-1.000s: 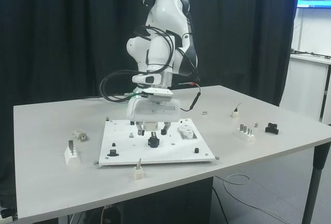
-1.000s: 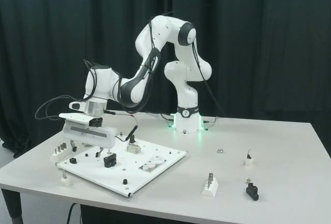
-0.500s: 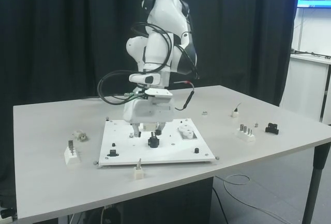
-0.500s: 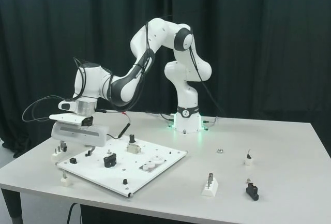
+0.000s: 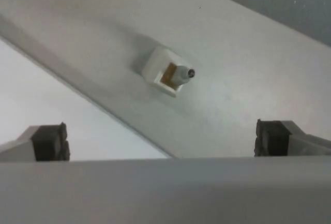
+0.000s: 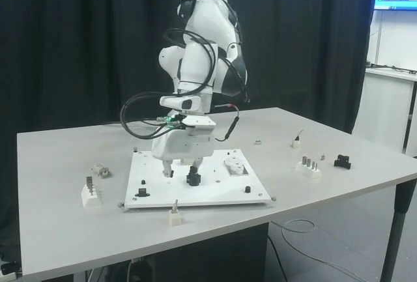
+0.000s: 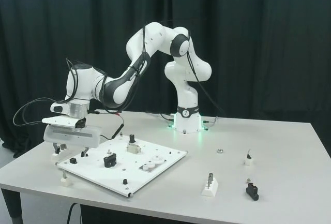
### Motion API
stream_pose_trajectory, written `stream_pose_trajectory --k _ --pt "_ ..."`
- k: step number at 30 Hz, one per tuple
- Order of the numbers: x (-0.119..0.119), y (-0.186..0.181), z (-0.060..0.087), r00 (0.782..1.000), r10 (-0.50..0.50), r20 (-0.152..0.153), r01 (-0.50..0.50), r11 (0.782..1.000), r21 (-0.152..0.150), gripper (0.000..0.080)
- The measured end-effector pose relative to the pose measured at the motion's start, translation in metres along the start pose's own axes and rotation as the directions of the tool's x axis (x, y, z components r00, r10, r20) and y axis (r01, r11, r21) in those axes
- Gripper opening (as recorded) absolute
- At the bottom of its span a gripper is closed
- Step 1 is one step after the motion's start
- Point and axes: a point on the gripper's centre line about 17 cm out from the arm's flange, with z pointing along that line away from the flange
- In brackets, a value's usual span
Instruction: Pick Ethernet.
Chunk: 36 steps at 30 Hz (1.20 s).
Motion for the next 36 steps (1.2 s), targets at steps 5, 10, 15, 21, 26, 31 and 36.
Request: stream_pose_trajectory --k 5,10,15,21,26,31,36 --pt "0.004 0.003 0.004 1.000 0.009 -0.001 -0.009 1.000 0.008 0.0800" --pt "0.008 0.007 0.009 0.994 0.106 -0.010 -0.106 0.994 0.012 0.0800" --pt "0.011 0.012 0.014 0.983 0.184 -0.019 -0.183 0.983 0.018 0.0800" --pt "0.013 0.016 0.018 0.962 0.273 -0.027 -0.272 0.962 0.027 0.0800" --pt "0.012 0.017 0.022 0.943 0.333 -0.024 -0.332 0.943 0.028 0.0800" --pt "0.012 0.017 0.025 0.935 0.353 -0.020 -0.352 0.935 0.028 0.0800" --pt "0.013 0.016 0.031 0.934 0.358 -0.016 -0.357 0.934 0.026 0.0800"
